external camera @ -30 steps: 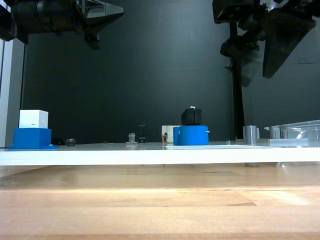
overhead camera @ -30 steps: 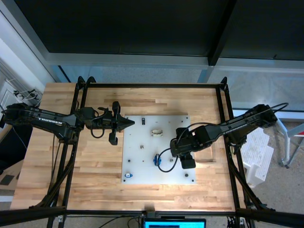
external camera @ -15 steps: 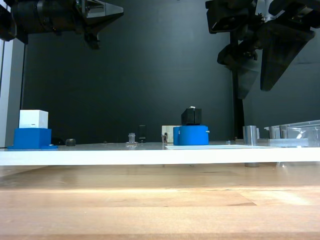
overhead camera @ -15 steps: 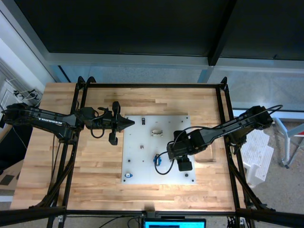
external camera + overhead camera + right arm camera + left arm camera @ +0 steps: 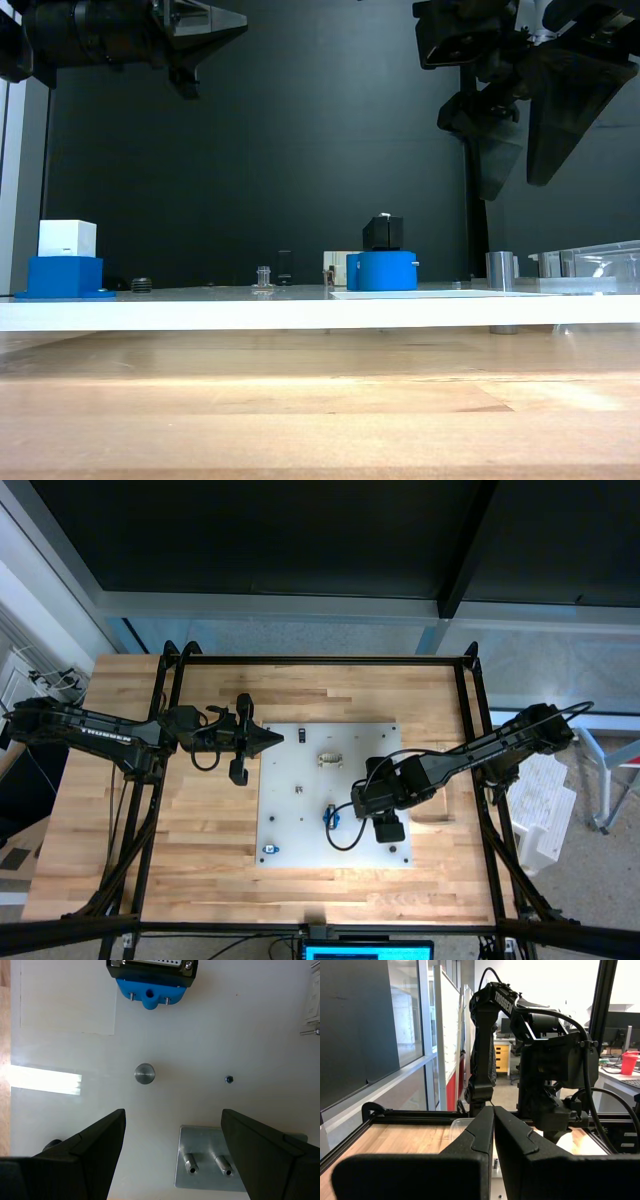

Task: Remove the 16mm cylinder and place in the container

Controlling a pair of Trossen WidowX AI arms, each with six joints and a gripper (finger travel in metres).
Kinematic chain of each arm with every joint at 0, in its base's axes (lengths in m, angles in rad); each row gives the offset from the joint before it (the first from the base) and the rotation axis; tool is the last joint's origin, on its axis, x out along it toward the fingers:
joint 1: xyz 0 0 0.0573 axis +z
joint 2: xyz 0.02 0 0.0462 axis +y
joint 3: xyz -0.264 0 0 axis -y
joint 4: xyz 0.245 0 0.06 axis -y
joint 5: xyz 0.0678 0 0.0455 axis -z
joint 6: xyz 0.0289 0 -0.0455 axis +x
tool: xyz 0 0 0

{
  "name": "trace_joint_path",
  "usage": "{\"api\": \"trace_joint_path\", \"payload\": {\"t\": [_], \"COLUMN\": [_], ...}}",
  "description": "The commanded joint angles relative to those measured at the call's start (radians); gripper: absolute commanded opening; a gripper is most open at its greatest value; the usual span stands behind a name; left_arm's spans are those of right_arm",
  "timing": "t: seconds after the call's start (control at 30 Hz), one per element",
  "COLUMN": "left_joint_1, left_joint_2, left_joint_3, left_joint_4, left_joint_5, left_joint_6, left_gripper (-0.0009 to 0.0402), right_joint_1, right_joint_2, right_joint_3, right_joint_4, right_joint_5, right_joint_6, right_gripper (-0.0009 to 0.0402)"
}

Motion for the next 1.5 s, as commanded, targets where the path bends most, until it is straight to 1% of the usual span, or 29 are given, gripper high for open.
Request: {"api": "trace_joint_path", "payload": {"t": [0.03,0.23,0.6,0.73,0.93,1.5], "left_joint_1": [0.000,0.000,0.000,0.000,0.000,0.000], "left_joint_2": [0.000,0.000,0.000,0.000,0.000,0.000], "left_joint_3": [0.000,0.000,0.000,0.000,0.000,0.000], "left_joint_4": [0.000,0.000,0.000,0.000,0.000,0.000], "left_joint_5": [0.000,0.000,0.000,0.000,0.000,0.000], "left_joint_6": [0.000,0.000,0.000,0.000,0.000,0.000], "left_gripper": [0.0000,0.0000,0.0000,0.0000,0.0000,0.0000], "right_joint_1": [0.002,0.006,0.018,0.020,0.022,0.024], "right_joint_2": [0.001,0.046,0.083,0.107,0.129,0.179], "right_joint_3": [-0.004,-0.008,-0.010,-0.010,-0.010,-0.011], "right_joint_4": [0.002,0.011,0.030,0.036,0.059,0.094], "right_joint_5": [0.002,0.000,0.000,-0.002,-0.003,-0.011], "right_joint_6": [0.006,0.021,0.049,0.049,0.049,0.049], "right_gripper": [0.0267,0.0267,0.0267,0.0261,0.0235,0.0137]}}
